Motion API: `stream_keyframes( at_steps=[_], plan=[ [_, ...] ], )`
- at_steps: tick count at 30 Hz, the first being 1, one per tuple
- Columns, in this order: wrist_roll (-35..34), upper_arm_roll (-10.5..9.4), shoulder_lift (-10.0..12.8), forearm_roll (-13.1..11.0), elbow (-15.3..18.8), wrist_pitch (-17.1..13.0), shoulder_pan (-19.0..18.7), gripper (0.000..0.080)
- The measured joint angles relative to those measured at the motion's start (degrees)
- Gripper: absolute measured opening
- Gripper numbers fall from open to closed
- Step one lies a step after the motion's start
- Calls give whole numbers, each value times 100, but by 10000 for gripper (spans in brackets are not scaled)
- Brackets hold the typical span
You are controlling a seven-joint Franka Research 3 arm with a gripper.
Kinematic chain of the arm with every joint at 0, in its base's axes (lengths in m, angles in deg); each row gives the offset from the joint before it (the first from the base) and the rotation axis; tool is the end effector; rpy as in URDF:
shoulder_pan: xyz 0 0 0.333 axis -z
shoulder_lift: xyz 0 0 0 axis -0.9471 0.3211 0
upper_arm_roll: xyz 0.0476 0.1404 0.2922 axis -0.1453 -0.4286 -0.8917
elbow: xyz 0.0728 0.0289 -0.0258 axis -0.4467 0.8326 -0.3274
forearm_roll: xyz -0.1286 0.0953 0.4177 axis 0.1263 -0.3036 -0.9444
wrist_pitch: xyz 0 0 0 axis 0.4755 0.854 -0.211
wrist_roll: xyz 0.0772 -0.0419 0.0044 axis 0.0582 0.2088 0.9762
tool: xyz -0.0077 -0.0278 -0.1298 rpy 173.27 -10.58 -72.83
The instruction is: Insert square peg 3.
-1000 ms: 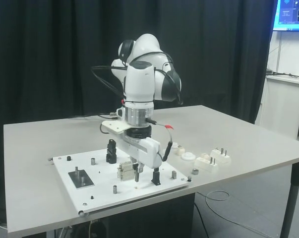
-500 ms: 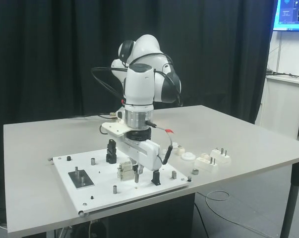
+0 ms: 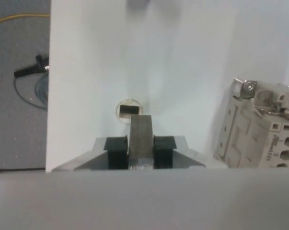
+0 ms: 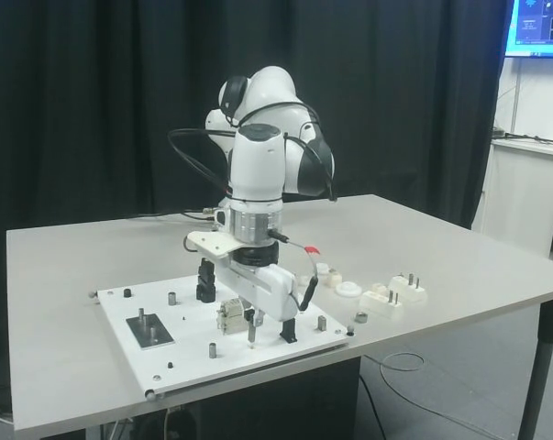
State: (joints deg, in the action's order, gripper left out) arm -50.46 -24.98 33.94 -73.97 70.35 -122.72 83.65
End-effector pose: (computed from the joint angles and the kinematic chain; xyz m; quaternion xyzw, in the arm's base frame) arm 0.7763 -0.3433 0.2091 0.4608 -0.8874 0.0051 0.0096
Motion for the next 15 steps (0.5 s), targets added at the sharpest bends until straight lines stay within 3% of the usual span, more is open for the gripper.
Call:
stream_keyframes(
  at_steps=[15],
  plan=[
    [-10,16,100,0,-100,-35,2,109]
  ],
)
